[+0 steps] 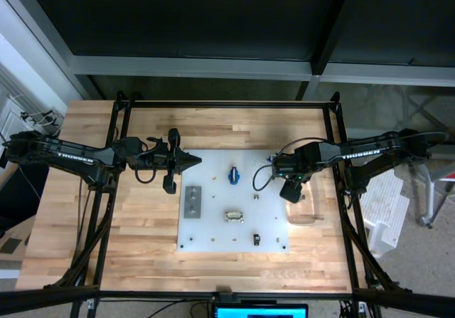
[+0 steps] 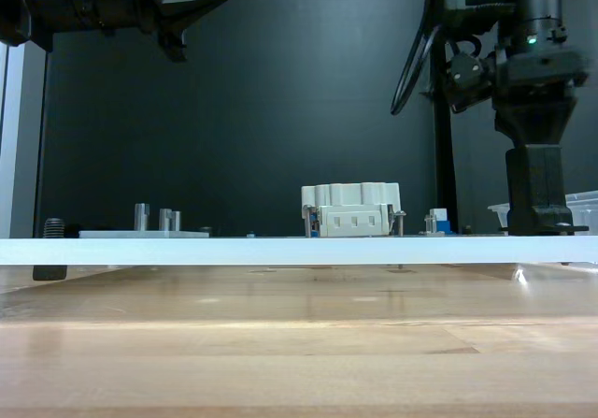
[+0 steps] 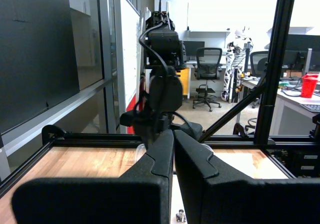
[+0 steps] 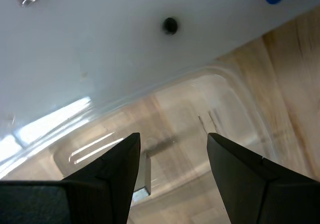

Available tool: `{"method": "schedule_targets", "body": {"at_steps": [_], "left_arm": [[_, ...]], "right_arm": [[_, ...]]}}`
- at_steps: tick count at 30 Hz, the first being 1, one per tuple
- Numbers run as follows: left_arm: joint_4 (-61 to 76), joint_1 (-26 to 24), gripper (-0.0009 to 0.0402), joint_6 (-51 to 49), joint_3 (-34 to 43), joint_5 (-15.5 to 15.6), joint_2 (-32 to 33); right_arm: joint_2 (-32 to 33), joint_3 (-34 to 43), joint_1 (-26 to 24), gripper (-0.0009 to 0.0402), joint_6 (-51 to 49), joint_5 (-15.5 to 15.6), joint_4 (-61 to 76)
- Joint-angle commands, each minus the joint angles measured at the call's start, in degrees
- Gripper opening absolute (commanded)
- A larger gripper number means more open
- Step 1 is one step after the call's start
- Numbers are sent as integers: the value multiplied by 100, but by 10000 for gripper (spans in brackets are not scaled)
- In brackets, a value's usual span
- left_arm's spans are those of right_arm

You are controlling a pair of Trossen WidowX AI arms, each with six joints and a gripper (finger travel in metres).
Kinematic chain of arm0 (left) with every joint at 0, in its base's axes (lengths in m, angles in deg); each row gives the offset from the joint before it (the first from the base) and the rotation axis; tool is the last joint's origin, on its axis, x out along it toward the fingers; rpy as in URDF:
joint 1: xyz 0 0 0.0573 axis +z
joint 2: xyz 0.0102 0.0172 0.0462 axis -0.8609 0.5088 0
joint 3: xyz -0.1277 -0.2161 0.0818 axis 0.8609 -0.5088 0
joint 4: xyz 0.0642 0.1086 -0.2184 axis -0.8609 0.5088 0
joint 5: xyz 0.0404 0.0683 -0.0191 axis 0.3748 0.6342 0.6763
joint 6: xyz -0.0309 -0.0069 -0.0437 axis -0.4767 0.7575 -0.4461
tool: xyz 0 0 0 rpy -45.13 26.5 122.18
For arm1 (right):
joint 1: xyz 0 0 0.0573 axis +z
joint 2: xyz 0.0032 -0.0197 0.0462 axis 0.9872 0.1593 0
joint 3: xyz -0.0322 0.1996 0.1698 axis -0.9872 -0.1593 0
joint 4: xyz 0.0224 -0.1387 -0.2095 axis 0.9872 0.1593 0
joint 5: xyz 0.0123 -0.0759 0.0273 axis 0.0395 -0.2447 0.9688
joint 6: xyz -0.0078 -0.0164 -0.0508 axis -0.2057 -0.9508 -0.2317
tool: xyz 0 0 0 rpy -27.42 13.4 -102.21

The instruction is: Pick the 16mm bar and install on taskboard

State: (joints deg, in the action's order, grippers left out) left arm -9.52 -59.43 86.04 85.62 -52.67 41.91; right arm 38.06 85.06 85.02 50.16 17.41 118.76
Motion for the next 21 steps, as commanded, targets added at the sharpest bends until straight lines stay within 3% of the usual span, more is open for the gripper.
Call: {"method": "schedule_targets", "body": {"at_steps": [1, 9, 21], "left_arm": [[-2, 0, 0, 0, 2, -2, 2], [-4, 0, 0, 0, 2, -2, 2], [0, 0, 0, 0, 2, -2, 2]], "right_arm": [[-17, 2, 330, 185, -411, -2, 17], [-103, 0, 911, 185, -964, 0, 37], [-619, -463, 1172, 185, -1191, 168, 37]]}}
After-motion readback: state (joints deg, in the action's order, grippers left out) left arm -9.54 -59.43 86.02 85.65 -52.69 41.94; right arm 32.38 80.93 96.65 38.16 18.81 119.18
